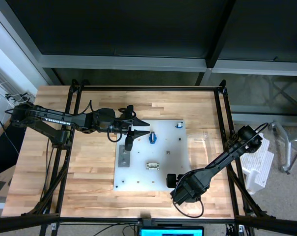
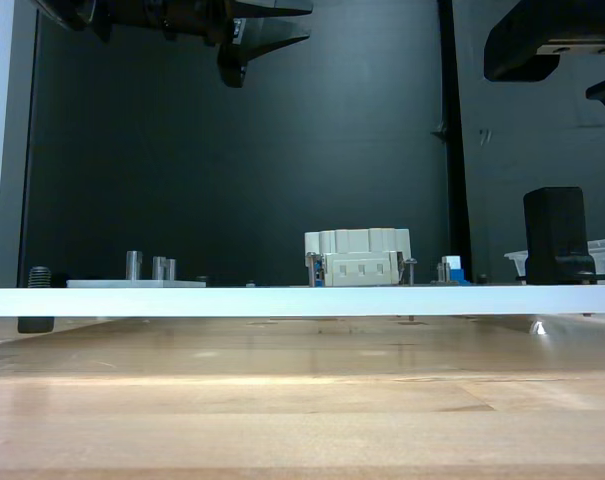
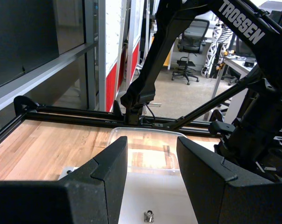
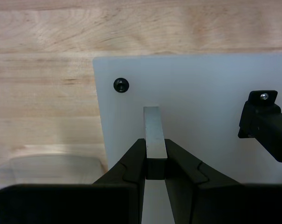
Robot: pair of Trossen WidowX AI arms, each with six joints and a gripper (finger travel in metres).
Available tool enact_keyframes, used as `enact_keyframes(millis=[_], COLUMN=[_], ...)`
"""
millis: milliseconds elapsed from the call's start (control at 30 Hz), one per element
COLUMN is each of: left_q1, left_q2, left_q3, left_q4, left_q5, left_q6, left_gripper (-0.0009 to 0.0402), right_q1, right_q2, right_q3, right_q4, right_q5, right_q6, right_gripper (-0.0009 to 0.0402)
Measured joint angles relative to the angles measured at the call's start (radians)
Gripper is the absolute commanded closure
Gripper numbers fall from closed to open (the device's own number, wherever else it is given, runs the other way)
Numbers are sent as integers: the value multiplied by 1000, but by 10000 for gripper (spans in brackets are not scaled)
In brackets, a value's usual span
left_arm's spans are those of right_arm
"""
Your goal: Pick the 16mm bar and install on taskboard
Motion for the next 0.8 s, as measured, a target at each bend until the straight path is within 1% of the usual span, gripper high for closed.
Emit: enact_keyframes(millis=[400,500,800], left_q1=[0,0,0], left_q2=[0,0,0], left_q3=[0,0,0], left_q4=[0,0,0], left_q5=[0,0,0], left_q6=[0,0,0], left_gripper=[251,251,251], right_q1=[2,2,2], right_q2=[-3,-3,-3], right_q3=[-7,-7,-8], right_q4=[11,14,36], right_q5=[2,1,-2], right_q6=[3,4,33], right_gripper=[389,373,303])
